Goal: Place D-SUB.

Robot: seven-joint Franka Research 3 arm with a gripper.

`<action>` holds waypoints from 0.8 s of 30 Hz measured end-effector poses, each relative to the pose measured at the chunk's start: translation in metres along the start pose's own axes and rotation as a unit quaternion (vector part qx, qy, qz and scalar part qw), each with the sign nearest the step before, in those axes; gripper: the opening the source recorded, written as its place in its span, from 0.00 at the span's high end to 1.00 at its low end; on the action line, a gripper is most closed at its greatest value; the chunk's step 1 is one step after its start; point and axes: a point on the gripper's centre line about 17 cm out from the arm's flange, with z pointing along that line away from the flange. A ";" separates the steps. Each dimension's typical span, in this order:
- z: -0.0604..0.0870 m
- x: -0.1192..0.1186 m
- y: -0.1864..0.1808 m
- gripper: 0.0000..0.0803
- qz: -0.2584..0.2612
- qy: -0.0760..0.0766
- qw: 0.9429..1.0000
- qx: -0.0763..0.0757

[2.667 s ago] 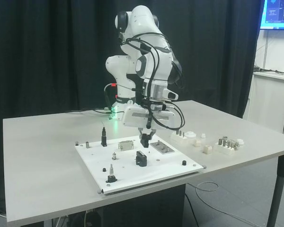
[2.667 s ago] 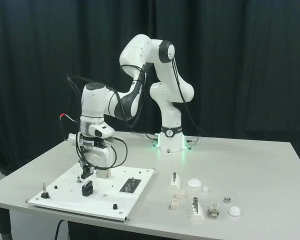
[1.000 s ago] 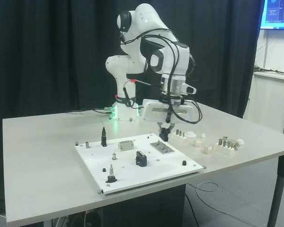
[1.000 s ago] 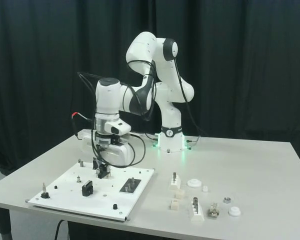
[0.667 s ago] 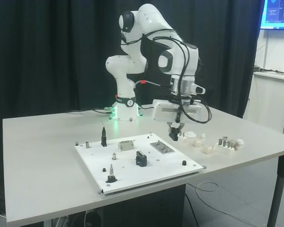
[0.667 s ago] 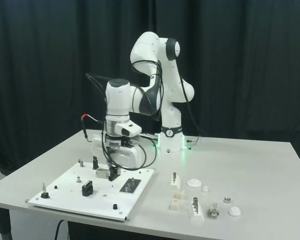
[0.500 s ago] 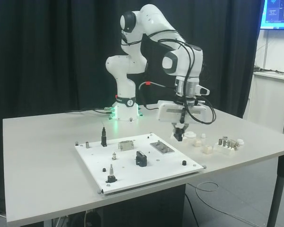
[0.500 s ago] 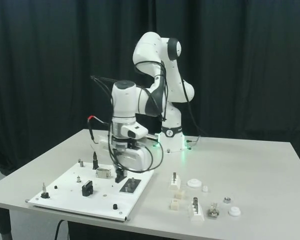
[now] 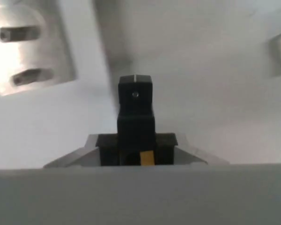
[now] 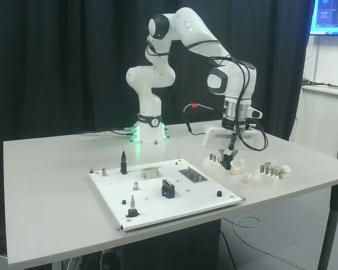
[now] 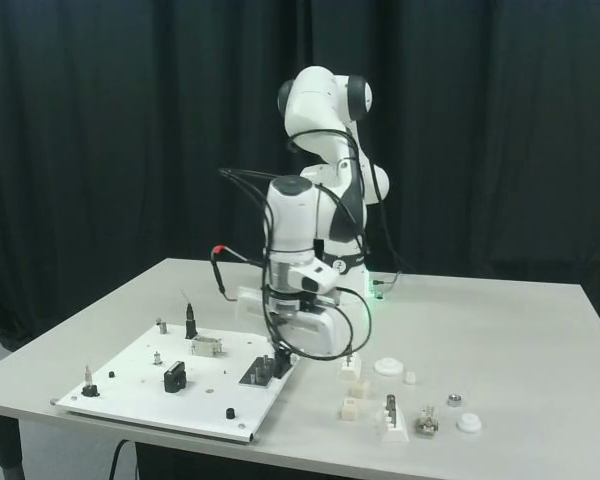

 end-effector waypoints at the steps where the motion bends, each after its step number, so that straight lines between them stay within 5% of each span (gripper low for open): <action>1: 0.001 0.001 0.004 0.81 -0.001 0.000 1.000 0.000; 24: 0.046 0.021 0.048 0.81 -0.006 -0.023 1.000 -0.008</action>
